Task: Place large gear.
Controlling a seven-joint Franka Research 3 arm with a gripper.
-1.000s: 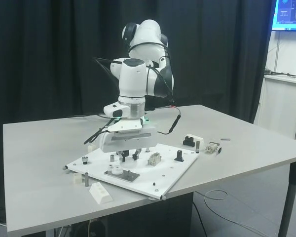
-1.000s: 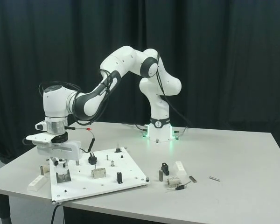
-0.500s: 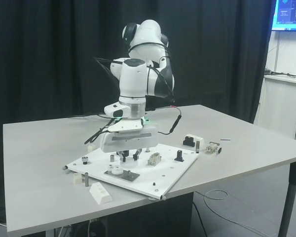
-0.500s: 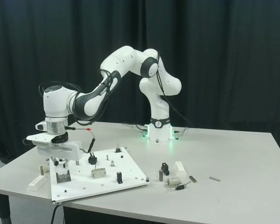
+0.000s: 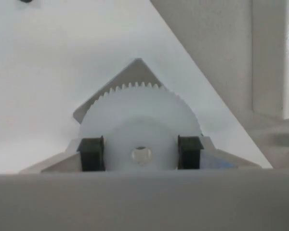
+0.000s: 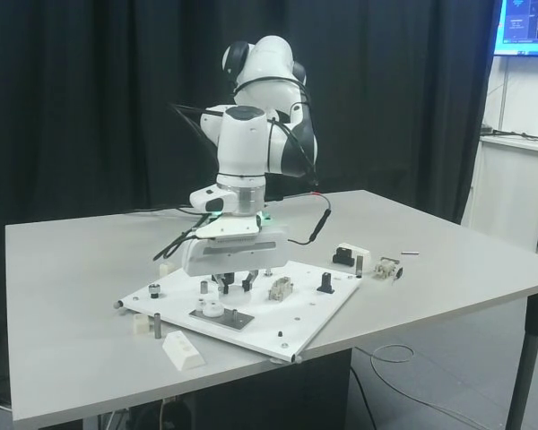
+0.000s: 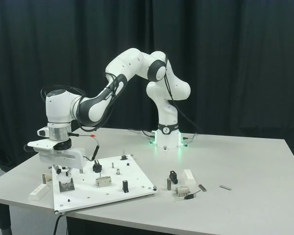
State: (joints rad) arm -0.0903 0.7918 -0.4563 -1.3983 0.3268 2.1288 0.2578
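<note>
here's the gripper, and its two black fingertips are closed on the raised hub of the large gear, one pad on each side. the gear is white, its teeth showing along the upper arc, with a small hole in the centre of the hub. beneath it lies a grey metal plate and around that the white assembly board.

in the first room view the arm reaches down over the near-left part of the board, with the gripper low above it. a smaller white gear sits on the grey plate just nearer. a white block lies on the grey table off the board's near-left edge.

in the second room view, the gripper hangs over the board's left end, and a few small parts are scattered on the table to the right. green light glows at the arm's base.
</note>
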